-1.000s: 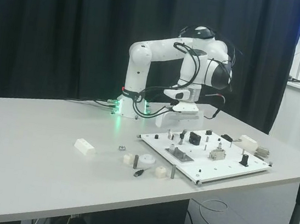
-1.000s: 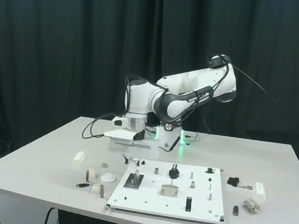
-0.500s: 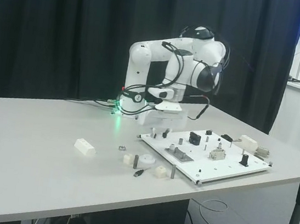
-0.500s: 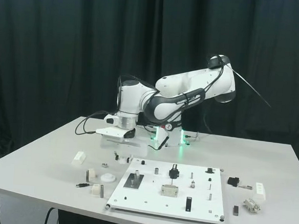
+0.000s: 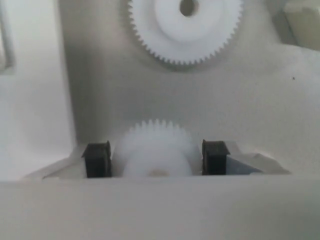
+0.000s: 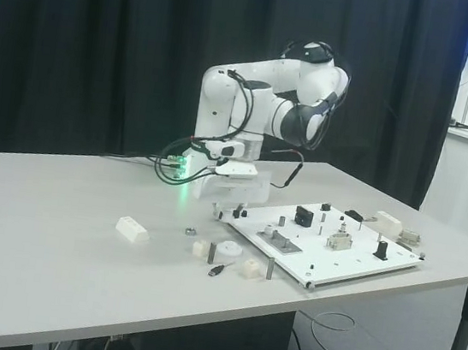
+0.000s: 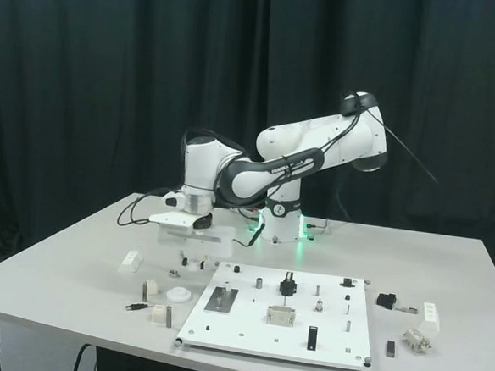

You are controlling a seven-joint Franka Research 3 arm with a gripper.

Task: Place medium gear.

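Note:
In the wrist view a white medium gear (image 5: 156,150) sits between my two black fingertips (image 5: 97,159), and my gripper (image 5: 156,159) is shut on it. Below it on the grey table lies a larger white gear (image 5: 186,27). In the room views my gripper (image 6: 228,209) (image 7: 193,262) hangs low over the table, just off the near-left corner of the white assembly board (image 6: 352,261) (image 7: 246,331). The large gear (image 6: 226,251) (image 7: 179,294) lies a little in front of it.
Around the large gear lie small white blocks (image 6: 250,269), a black pin (image 6: 212,252), a nut (image 6: 188,230) and a longer white block (image 6: 132,229). Pegs and black and grey fixtures (image 6: 340,239) stand on the board. Connector parts (image 7: 415,337) lie beyond its far side.
The arm has swung away from over the board toward the loose parts beside it, and the gripper has come lower over the table.

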